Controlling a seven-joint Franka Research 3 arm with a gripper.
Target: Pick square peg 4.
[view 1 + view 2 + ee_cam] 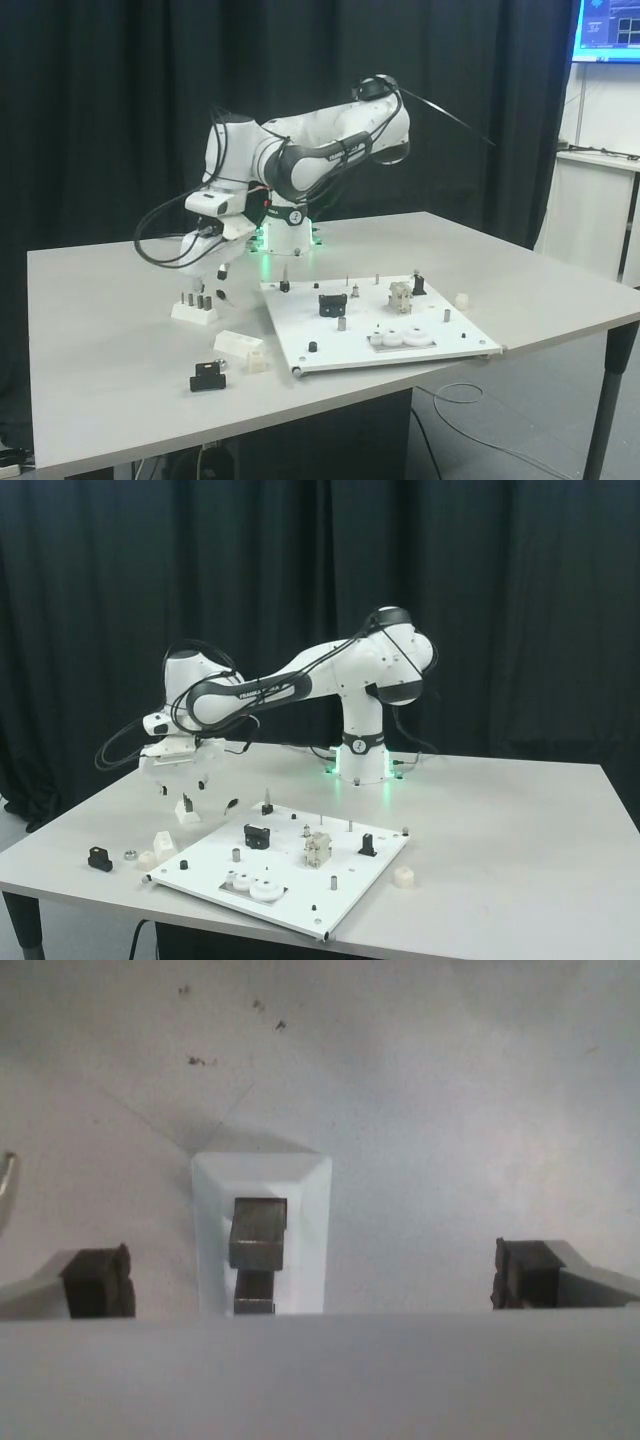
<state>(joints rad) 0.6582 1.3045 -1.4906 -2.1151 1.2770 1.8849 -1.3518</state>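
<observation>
White plastic forms the small peg holder [262,1245] on the grey desk [450,1110], and the square peg [258,1232] stands upright in it, directly below the hand [310,1280]. In the wrist view the two dark fingertips [98,1282] sit well apart on either side of the holder, so the hand is spread wide with nothing pinched. The peg lies between them but nearer one fingertip than the other, so the hand looks a little off centre over the holder. The peg's long axis runs vertical, in line with the hand's approach, so I judge that the coming move is a straight descent after a small sideways correction. A second dark peg [254,1294] stands just beside the first in the same holder, and its lower part is cut off by the white body of the wrist. Which of the pegs is number 4 I cannot tell; no marking is legible. In both room views the holder sits beside the white assembly board [300,345], and its pegs there are too small to separate.
</observation>
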